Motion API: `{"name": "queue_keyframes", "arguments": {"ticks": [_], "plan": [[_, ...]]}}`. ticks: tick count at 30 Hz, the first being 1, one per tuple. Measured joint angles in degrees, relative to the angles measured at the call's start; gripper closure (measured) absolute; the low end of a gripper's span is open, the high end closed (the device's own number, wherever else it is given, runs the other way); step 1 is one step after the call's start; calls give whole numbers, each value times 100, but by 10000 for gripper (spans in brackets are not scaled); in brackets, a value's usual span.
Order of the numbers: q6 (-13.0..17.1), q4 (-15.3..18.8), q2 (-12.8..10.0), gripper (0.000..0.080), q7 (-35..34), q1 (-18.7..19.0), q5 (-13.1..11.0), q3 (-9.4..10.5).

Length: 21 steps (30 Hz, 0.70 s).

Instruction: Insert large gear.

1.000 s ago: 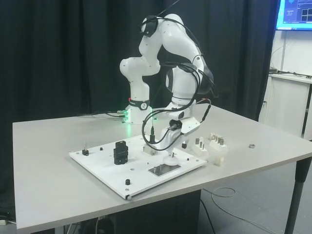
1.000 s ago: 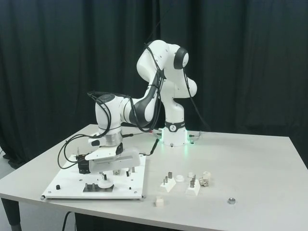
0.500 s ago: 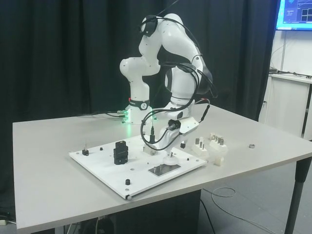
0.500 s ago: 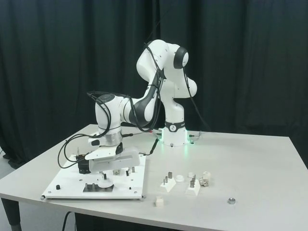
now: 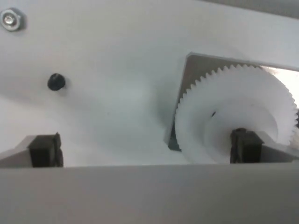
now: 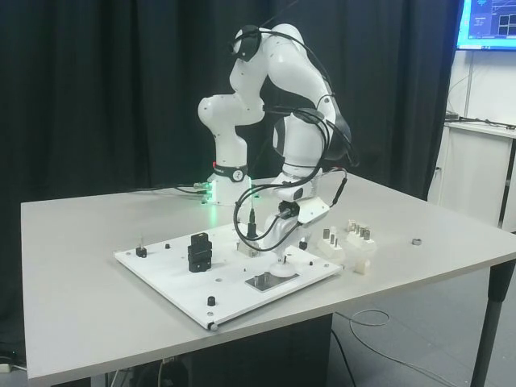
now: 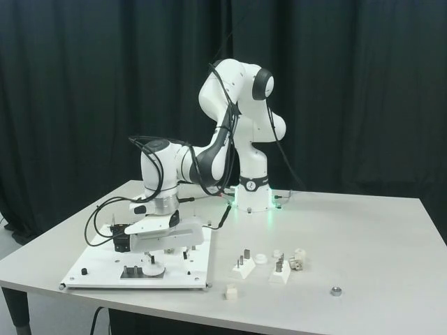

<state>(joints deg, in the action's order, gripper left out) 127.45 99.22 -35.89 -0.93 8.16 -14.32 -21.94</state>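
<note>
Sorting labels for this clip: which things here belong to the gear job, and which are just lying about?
Job: large gear, grey plate under it, white board, end effector.

Lying about: black block, white peg holders, small metal ring.

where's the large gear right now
In both room views the large gear lies on the white board by the grey plate, directly under the gripper.

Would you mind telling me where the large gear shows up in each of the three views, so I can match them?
Wrist view: the large gear fills the area around one black fingertip, over the grey plate.
First room view: the large gear lies on the white board, under the gripper.
Second room view: the large gear sits near the board's front edge.
Shared landmark: the grey plate.
</note>
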Motion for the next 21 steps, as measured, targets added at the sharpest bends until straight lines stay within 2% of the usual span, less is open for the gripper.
{"name": "queue_keyframes", "arguments": {"ticks": [8, 21], "plan": [[204, 67, -53, 3, 0, 0, 0, 14], [211, 70, -47, 3, -11, 0, 0, 17]]}}
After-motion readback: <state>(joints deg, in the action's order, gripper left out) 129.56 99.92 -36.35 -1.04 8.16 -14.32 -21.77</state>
